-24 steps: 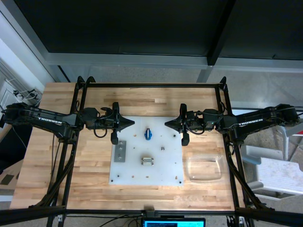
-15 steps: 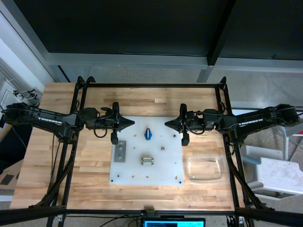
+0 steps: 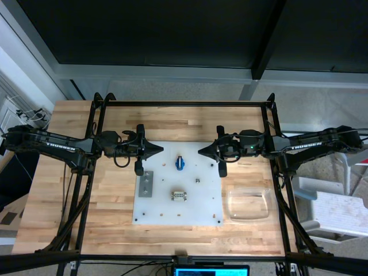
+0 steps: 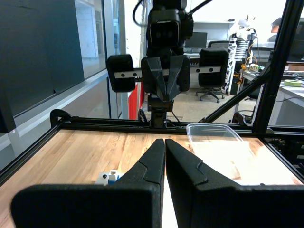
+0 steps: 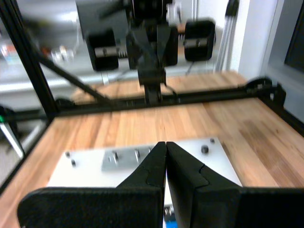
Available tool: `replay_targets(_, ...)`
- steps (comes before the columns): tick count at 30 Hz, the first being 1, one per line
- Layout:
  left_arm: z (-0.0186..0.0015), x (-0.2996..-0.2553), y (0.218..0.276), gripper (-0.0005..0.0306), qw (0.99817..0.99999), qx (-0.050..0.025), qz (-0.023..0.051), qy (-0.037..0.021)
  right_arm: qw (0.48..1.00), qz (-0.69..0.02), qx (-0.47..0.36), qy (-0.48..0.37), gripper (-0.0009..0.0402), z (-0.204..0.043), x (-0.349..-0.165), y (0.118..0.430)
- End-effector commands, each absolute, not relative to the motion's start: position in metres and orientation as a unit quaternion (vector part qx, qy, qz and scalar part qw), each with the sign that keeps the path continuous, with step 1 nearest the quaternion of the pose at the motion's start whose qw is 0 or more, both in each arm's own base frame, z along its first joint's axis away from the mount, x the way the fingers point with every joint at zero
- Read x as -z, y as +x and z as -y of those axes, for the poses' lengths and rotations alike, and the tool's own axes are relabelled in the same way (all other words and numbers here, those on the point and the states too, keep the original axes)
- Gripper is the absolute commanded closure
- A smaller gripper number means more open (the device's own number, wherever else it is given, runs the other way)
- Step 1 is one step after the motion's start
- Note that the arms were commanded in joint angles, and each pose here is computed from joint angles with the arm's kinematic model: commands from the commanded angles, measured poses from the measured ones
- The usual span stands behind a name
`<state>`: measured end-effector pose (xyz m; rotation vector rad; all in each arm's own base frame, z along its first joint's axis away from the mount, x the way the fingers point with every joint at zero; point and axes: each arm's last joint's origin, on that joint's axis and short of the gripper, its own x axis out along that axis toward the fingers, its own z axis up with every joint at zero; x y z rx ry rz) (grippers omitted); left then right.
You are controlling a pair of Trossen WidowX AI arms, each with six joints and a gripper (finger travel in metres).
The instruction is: Remove the HAN10-E connector and place it in the container
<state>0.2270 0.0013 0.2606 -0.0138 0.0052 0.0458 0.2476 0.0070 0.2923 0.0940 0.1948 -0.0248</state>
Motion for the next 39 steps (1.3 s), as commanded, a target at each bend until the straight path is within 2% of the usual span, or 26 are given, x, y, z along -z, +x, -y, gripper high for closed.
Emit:
replay_targets(1, -0.0014, -0.2608, 0.2271, 0.03, 0.99971, -0.0231, -0.0022, -0.0071, 0.989, -0.145, 0.007, 0.04, 0.0393, -0.008, -0.303, 0.255)
replay_targets(19, -0.0014, -0.2608, 0.2271, 0.03, 0.99971, -0.0231, -0.0022, -0.0069, 0.918, -0.395, -0.013, 0.027, 0.0393, -0.019, -0.358, 0.305)
replay_targets(27, -0.0013, -0.2608, 0.2271, 0.03, 0.99971, -0.0229, -0.0022, -0.0069, 0.882, -0.471, -0.015, 0.016, 0.0393, -0.024, -0.376, 0.329)
replay_targets(32, -0.0014, -0.2608, 0.2271, 0.03, 0.99971, -0.0231, -0.0022, -0.0069, 0.87, -0.493, -0.019, 0.01, 0.0393, -0.029, -0.377, 0.343)
replay_targets(39, -0.0014, -0.2608, 0.2271, 0.03, 0.99971, -0.0231, -0.0022, -0.0069, 0.849, -0.527, -0.013, 0.024, 0.0393, -0.044, -0.365, 0.363)
